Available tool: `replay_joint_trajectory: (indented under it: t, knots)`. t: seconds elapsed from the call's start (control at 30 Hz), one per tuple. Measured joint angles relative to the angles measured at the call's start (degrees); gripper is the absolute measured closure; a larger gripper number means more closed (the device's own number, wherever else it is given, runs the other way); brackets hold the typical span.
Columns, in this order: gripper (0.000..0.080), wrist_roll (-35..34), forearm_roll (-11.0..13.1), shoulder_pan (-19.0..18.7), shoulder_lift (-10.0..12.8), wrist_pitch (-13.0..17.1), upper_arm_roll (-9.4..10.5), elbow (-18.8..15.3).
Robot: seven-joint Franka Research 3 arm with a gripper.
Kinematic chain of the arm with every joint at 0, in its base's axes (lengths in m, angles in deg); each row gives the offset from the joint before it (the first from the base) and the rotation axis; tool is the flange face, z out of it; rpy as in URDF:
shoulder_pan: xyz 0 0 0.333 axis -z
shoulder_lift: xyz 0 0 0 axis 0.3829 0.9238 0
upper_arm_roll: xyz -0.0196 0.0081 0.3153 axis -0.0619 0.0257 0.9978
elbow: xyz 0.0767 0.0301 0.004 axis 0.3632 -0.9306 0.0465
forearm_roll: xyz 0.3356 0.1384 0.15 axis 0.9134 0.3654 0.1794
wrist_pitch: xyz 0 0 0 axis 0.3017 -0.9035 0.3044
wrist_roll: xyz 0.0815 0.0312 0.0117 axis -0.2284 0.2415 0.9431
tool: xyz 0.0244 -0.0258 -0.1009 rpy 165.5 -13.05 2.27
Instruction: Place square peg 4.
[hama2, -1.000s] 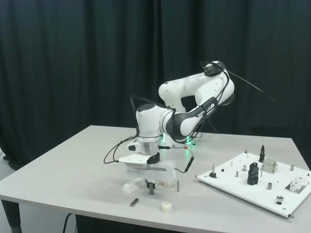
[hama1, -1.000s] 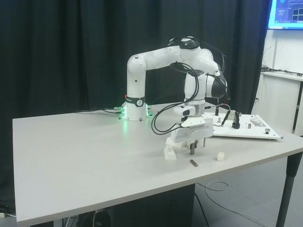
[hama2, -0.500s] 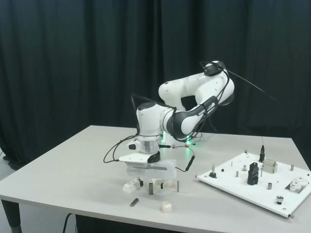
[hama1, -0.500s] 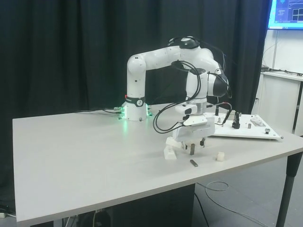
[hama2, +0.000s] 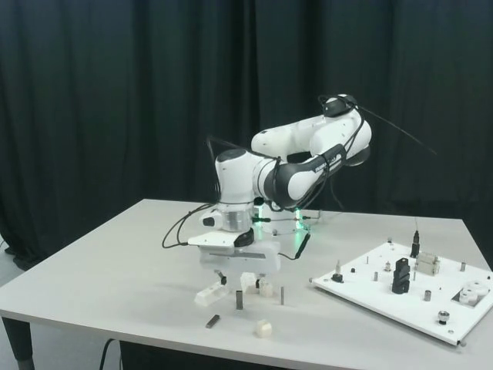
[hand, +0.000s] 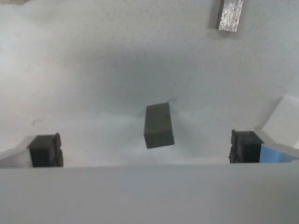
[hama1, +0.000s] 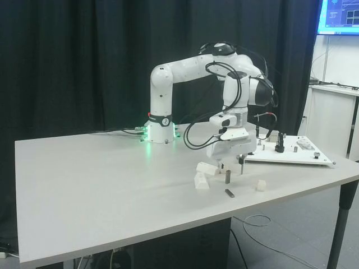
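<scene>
A dark square peg [hand: 159, 126] stands upright on the grey table, also seen as the peg [hama1: 228, 177] in the first room view and the peg [hama2: 239, 301] in the second. My gripper [hand: 145, 148] hangs open above it, with one black fingertip [hand: 45, 150] far out on one side and the other on the opposite side, neither touching the peg. From the room the gripper [hama1: 227, 163] [hama2: 237, 279] sits a short way over the peg, holding nothing.
A second dark peg [hama1: 229, 193] [hama2: 212, 321] lies flat near the table's front edge. White blocks [hama1: 201, 180] [hama2: 209, 294], a small white piece [hama1: 261, 185] [hama2: 263, 328] and a thin upright pin [hama2: 282, 295] stand close by. A white board [hama1: 286, 152] [hama2: 400, 289] with fixtures lies to the right.
The gripper has risen from down around the upright peg to a short way above it. The peg has stayed in place on the table.
</scene>
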Motion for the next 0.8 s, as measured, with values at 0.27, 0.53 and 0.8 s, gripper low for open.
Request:
replay_joint_trajectory:
  t: [0.27,0.53,0.8]
  knots:
    - [0.0003,-0.11,-0.77,-0.01,-0.10,-1.72,-1.56,0.75]
    - [0.0003,-0.38,-1.12,-0.01,-0.12,-2.70,-2.47,1.26]
    - [0.0003,-0.40,-1.50,-0.01,-0.12,-2.90,-3.01,1.37]
